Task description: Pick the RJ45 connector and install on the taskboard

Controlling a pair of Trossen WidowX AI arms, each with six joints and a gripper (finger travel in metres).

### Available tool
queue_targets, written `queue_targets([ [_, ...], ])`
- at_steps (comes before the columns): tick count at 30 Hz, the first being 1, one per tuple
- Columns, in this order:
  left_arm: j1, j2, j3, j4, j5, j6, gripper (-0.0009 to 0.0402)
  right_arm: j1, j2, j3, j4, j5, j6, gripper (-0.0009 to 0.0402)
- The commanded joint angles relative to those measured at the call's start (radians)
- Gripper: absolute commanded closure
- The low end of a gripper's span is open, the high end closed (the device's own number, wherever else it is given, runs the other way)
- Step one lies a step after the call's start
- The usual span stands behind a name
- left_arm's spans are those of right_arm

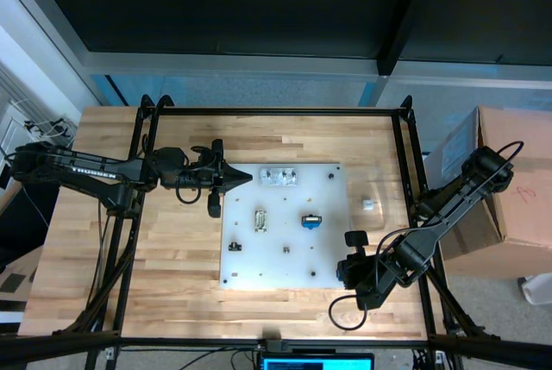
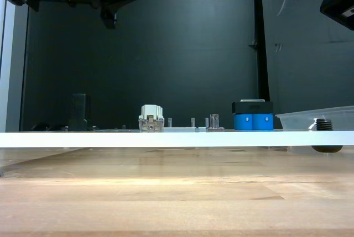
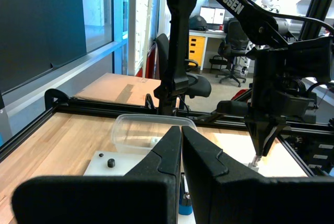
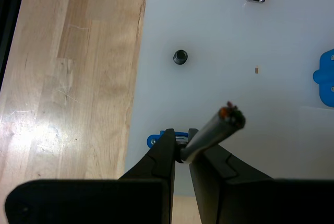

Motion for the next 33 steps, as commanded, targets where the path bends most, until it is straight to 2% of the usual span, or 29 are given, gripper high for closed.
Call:
queue_targets([
  [1,0.0,0.0,0.0,0.0,0.0,0.0,0.0392,0.0,0.0,0.0,0.0,-0.001,-0.006,0.0393],
  [33,0.0,0.0,0.0,0.0,0.0,0.0,0.0392,0.001,0.0,-0.067,0.065,-0.01,-0.019,0.0393],
])
